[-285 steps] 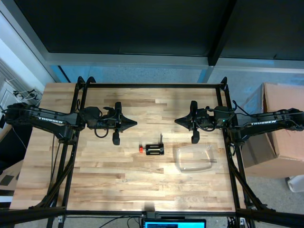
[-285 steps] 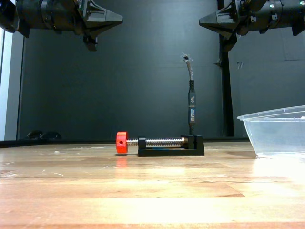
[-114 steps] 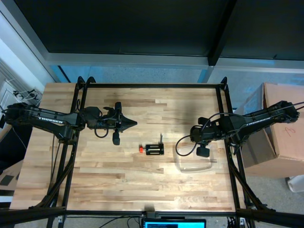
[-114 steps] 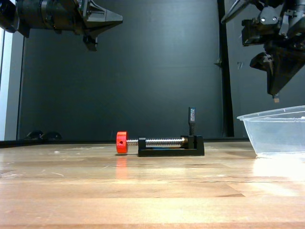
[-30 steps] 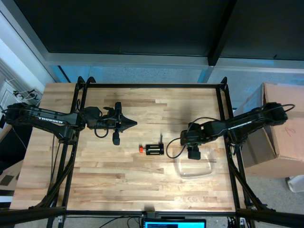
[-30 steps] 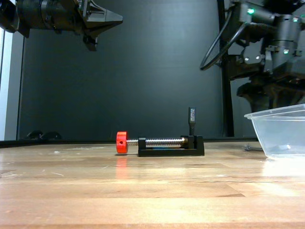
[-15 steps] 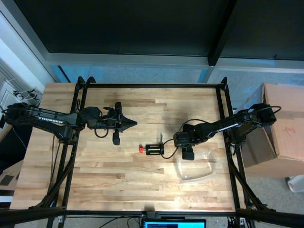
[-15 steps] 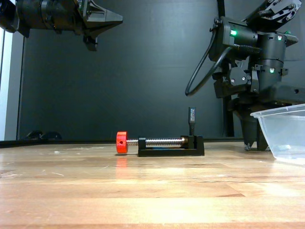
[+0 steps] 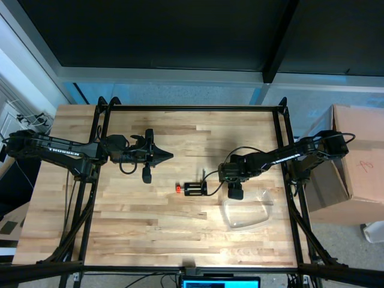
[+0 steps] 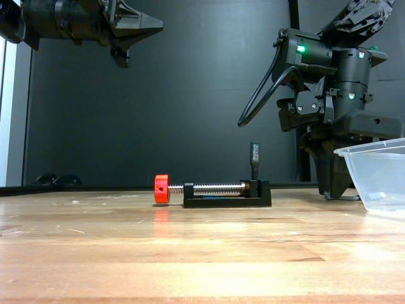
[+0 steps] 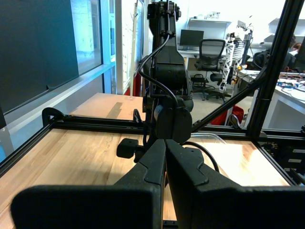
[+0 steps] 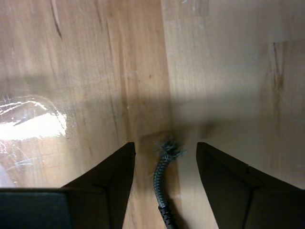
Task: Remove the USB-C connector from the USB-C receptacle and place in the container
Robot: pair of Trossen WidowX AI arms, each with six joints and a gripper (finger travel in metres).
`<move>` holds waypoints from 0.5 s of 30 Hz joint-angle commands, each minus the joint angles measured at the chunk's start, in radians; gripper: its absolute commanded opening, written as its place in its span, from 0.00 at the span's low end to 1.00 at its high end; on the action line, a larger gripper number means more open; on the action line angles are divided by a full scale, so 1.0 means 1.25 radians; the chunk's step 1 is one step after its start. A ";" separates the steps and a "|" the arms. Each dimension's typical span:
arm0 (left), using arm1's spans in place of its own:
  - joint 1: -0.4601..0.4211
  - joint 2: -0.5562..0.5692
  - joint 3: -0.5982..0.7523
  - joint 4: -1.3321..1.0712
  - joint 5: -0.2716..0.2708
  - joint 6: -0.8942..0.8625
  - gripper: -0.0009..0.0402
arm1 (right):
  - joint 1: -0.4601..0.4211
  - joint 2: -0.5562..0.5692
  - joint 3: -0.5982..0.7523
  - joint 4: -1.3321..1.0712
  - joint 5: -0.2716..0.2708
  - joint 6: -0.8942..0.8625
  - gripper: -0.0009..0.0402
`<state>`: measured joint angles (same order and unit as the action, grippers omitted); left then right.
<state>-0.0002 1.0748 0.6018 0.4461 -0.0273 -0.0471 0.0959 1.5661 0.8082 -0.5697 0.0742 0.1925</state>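
Bright overhead light; glare on container [image 12: 29, 121] (low view backdrop dark).

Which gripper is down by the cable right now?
The right gripper, fingers open astride the USB-C connector cable on the table; the left gripper hangs high, shut.

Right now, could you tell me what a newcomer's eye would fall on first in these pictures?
The right gripper stands low over the table, fingers open on either side of the USB-C connector's cable, which lies free there beside the container, not in it. The red-knobbed vise sits mid-table, and the left gripper hangs shut, high to its left.
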 commanded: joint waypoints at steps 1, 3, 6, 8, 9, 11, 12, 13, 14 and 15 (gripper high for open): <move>0.000 0.000 0.000 0.000 0.000 0.000 0.02 | 0.000 0.000 -0.005 -0.001 -0.003 0.000 0.36; 0.000 0.000 0.000 0.000 0.000 0.000 0.02 | 0.000 0.000 -0.010 0.000 -0.020 0.000 0.31; 0.000 0.000 0.000 0.000 0.000 0.000 0.02 | 0.000 0.000 -0.018 0.002 -0.019 0.003 0.23; 0.000 0.000 0.000 0.000 0.000 0.000 0.02 | 0.000 0.000 -0.023 0.003 -0.019 0.007 0.18; 0.000 0.000 0.000 0.000 0.000 0.000 0.02 | 0.000 0.000 -0.025 0.003 -0.018 0.006 0.15; 0.000 0.000 0.000 0.000 0.000 0.000 0.02 | 0.000 0.000 -0.027 0.005 -0.018 0.006 0.10; 0.000 0.000 0.000 0.000 0.000 0.000 0.02 | 0.000 0.000 -0.027 0.005 -0.017 0.007 0.08; 0.000 0.000 0.000 0.000 0.000 0.000 0.02 | 0.000 0.000 -0.027 0.006 -0.017 0.007 0.06; 0.000 0.000 0.000 0.000 0.000 0.000 0.02 | 0.000 0.000 -0.027 0.006 -0.017 0.006 0.03; 0.000 0.000 0.000 0.000 0.000 0.000 0.02 | 0.000 0.000 -0.027 0.006 -0.017 0.006 0.01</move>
<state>-0.0002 1.0748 0.6018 0.4458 -0.0273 -0.0471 0.0956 1.5642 0.7761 -0.5591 0.0525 0.1993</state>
